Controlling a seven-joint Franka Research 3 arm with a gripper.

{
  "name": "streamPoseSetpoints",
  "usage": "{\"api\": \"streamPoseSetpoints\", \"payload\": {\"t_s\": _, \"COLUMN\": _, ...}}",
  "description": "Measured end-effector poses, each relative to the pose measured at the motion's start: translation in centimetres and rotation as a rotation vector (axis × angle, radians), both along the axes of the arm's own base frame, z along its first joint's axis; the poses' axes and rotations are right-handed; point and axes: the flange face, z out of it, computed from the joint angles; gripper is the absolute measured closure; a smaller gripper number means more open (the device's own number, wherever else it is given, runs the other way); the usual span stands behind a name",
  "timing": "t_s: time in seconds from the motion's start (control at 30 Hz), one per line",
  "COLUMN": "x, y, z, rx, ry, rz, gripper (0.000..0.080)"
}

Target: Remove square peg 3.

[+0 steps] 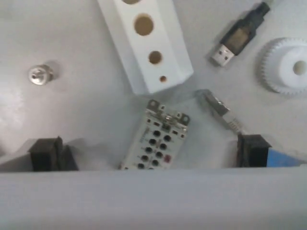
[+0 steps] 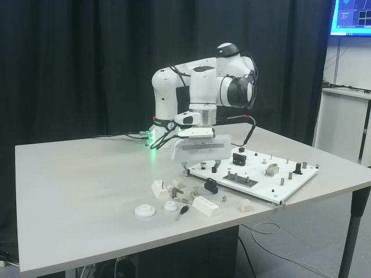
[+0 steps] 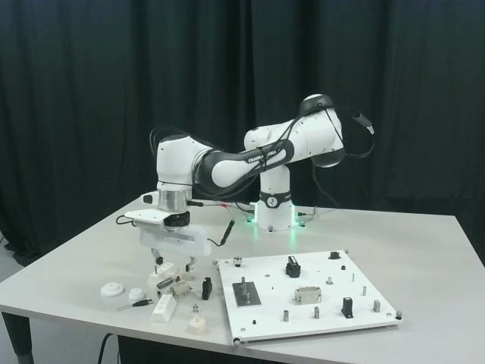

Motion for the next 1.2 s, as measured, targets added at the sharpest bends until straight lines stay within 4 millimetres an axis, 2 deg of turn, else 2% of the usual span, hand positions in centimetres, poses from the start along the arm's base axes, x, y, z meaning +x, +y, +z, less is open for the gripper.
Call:
{"api": "streamPoseSetpoints", "payload": {"t_s": 0.5, "x": 1.6, "y": 3.3, "z": 0.3, "rx": 0.021, "ry": 0.011, "rz": 0.073, "gripper": 0.0003}}
{"api": "streamPoseSetpoints", "payload": {"t_s": 0.77, "x": 2.3, "y": 6.0, "z": 0.3, "rx": 0.031, "ry": 0.025, "rz": 0.267, "gripper": 0.0003}}
{"api": "streamPoseSetpoints", "payload": {"t_s": 1.2, "x": 2.9, "y": 11.8, "z": 0.3, "rx": 0.052, "ry": 0.038, "rz": 0.417, "gripper": 0.0003}}
